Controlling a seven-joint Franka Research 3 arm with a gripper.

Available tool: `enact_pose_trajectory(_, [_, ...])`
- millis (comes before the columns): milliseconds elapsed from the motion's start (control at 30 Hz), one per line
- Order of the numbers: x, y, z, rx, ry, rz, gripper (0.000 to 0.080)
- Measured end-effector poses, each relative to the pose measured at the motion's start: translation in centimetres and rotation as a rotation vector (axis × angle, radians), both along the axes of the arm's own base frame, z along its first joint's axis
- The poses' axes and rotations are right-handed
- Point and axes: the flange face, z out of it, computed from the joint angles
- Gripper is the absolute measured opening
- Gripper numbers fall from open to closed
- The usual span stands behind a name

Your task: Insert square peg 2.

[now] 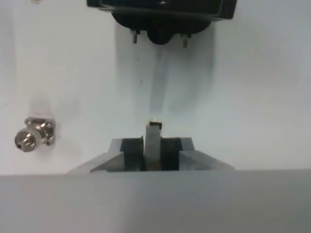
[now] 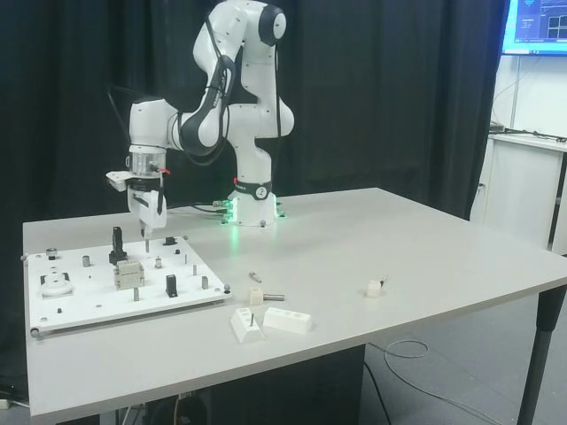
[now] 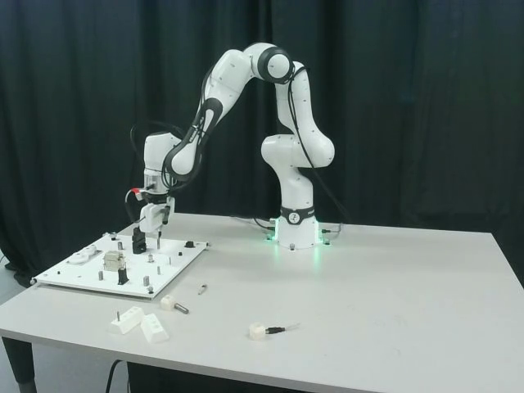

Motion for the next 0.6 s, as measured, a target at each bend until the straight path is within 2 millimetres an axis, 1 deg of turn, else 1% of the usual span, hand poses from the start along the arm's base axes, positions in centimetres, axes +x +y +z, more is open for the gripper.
enact_pose_trajectory(600, [0.48, 0.3, -0.76, -0.011, 0.013, 0.003, 0.0067])
